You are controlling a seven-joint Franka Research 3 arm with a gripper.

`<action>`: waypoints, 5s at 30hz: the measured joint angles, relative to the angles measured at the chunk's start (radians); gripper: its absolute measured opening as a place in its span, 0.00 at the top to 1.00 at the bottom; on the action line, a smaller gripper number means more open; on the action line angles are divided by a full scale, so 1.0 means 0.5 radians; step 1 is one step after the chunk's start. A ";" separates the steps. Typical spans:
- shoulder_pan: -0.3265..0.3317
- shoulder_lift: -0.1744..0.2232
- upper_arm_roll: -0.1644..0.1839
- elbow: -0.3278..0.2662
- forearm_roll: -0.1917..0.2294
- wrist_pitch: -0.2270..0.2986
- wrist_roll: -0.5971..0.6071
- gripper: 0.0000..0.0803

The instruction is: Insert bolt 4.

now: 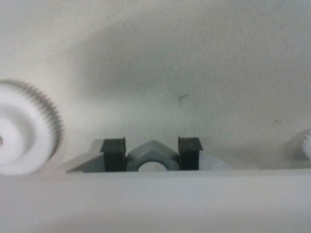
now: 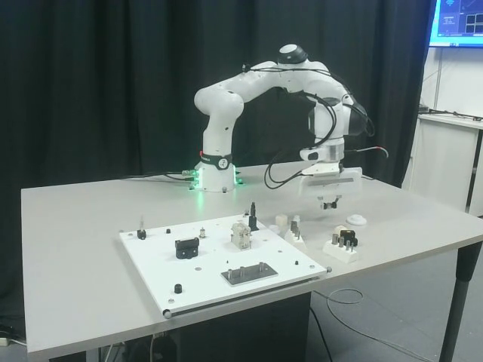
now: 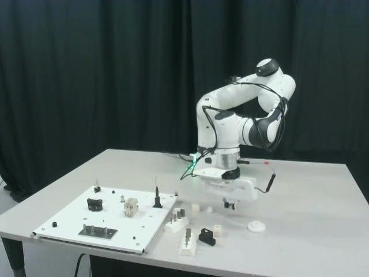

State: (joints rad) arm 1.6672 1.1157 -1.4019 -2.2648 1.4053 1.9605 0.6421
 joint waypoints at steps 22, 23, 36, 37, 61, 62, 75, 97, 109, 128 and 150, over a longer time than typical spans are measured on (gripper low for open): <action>-0.002 0.000 -0.065 0.053 -0.068 -0.014 0.009 0.72; -0.003 0.000 -0.066 0.056 -0.074 -0.014 0.012 0.72; -0.039 0.000 -0.072 0.104 -0.125 -0.017 0.027 0.72; -0.043 0.000 -0.072 0.108 -0.129 -0.021 0.027 0.72; -0.274 0.006 -0.164 0.289 -0.337 -0.098 -0.086 0.72; -0.292 0.007 -0.172 0.301 -0.347 -0.098 -0.085 0.72; -0.554 0.013 -0.253 0.459 -0.379 -0.160 -0.083 0.72; -1.035 0.141 -0.301 0.803 -0.384 -0.211 -0.228 0.72; -1.283 0.219 -0.301 0.982 -0.320 -0.211 -0.225 0.72; -1.714 0.296 -0.265 1.224 -0.243 -0.213 -0.150 0.72; -2.220 0.338 -0.173 1.482 -0.164 -0.256 -0.257 0.72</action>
State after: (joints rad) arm 0.5573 1.2849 -1.4886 -1.5236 1.3232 1.8325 0.5134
